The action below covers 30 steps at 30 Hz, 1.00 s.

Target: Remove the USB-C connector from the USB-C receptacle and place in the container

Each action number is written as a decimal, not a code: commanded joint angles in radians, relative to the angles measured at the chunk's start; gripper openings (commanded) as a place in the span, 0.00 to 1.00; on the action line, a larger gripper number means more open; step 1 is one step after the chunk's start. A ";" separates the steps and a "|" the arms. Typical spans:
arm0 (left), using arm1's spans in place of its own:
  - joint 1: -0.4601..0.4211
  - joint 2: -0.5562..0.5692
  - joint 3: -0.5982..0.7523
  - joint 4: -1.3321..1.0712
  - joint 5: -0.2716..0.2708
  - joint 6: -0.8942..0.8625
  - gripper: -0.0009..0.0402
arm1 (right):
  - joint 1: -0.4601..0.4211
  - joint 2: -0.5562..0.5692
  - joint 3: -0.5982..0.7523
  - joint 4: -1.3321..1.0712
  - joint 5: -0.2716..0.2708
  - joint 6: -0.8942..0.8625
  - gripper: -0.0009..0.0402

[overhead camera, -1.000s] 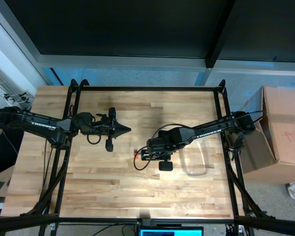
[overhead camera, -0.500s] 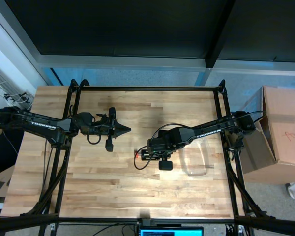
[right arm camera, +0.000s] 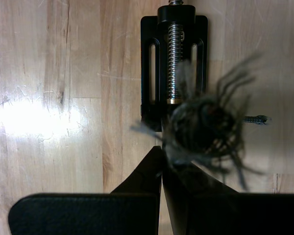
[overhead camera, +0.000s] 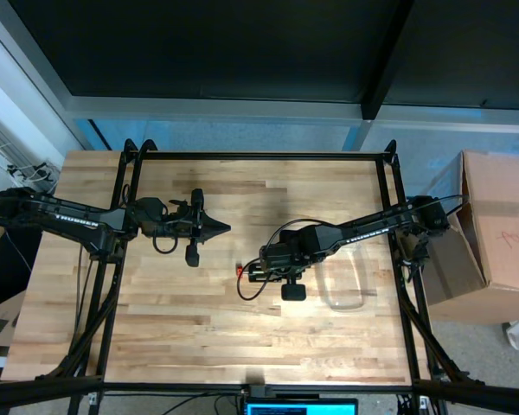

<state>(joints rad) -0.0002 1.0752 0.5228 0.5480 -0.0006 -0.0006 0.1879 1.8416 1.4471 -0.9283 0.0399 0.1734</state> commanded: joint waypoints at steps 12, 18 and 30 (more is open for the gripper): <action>0.000 0.000 0.000 0.000 0.000 0.000 0.02 | -0.001 -0.068 0.003 -0.034 0.002 -0.004 0.02; 0.000 0.000 0.000 0.000 0.000 0.000 0.02 | 0.000 -0.107 0.050 -0.093 0.004 -0.004 0.02; 0.000 0.000 0.000 0.000 0.000 0.000 0.02 | 0.000 -0.113 0.059 -0.092 0.026 -0.015 0.02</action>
<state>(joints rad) -0.0002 1.0752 0.5228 0.5480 -0.0006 -0.0006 0.1875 1.7275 1.5002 -1.0222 0.0635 0.1616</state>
